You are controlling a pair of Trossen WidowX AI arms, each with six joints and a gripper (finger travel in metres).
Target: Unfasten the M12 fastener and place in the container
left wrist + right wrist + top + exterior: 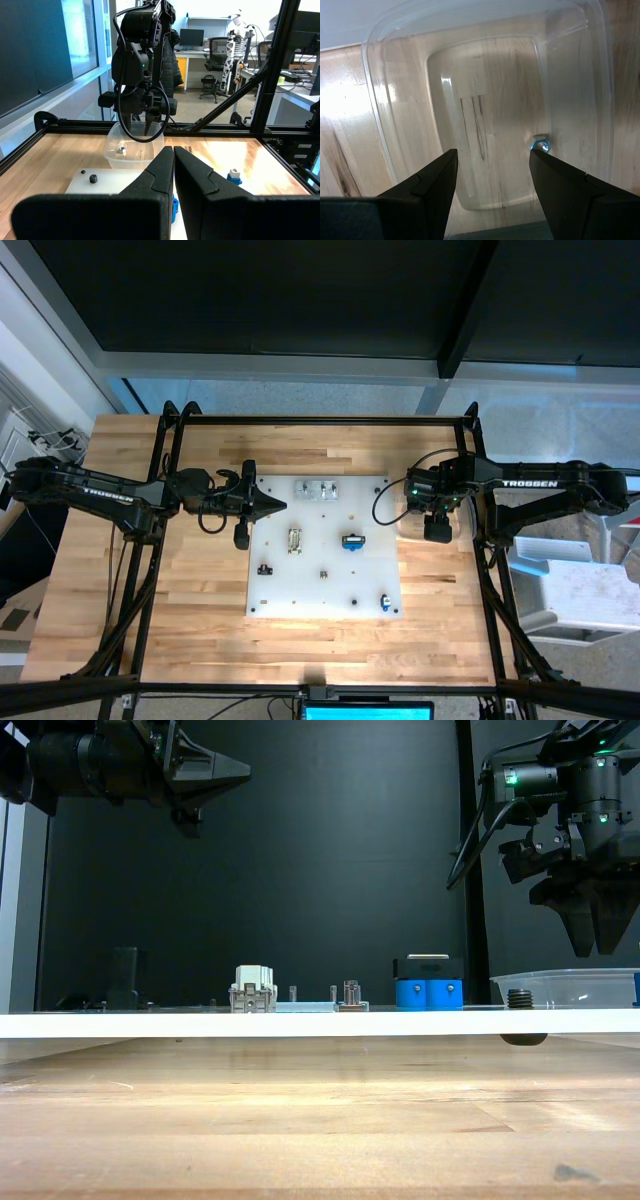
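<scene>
Pale wood planks form the bench (200, 640), with a white board (300, 585) at its middle. Just beside the board's right edge sits the clear container (385, 100). The silver M12 nut (540, 145) lies on its floor, off the bare black stud (518, 999). The right tool (492, 155) hangs released above the container. The left tool (173, 150), clenched on nothing, hovers at the board's left edge. Beyond stand a monitor (191, 37) and office chairs (216, 62).

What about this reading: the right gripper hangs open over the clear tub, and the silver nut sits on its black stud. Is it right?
No: the right wrist view shows the silver nut lying inside the clear tub, and the black stud stands bare. The right gripper does hang open over the tub. The left gripper, shut, hangs above the board's left part.
</scene>
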